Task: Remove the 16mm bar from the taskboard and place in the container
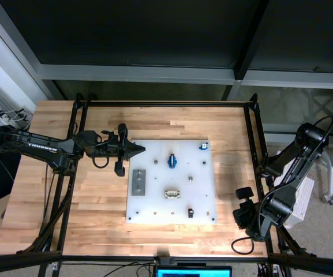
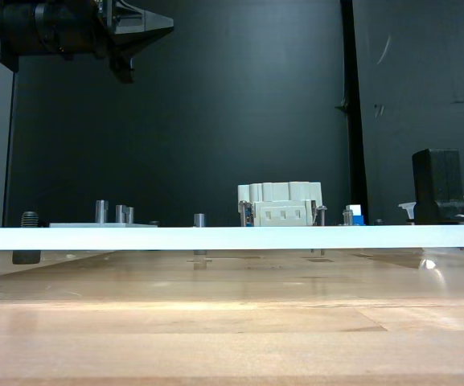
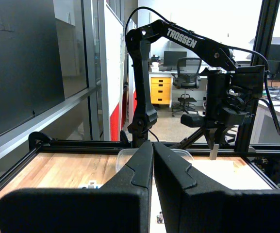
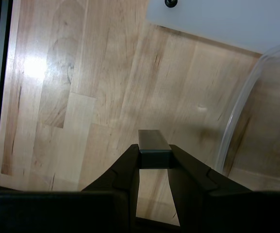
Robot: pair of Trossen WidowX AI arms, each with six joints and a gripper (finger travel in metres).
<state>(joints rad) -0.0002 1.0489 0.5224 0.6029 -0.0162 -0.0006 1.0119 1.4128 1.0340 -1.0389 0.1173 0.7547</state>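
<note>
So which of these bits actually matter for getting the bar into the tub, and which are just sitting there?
In the job: white board; metal pegs standing in its grey block; clear tub; left pincer, high over the board's far left corner.
Just there: blue knob; white plug; black bracket; right pincer, over the table by the board's near right corner.

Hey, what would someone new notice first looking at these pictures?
The big white taskboard lies in the middle of the wooden table. The left gripper hovers shut above its far left corner. At the table's right, the right gripper clamps a bar beside the clear container.
</note>
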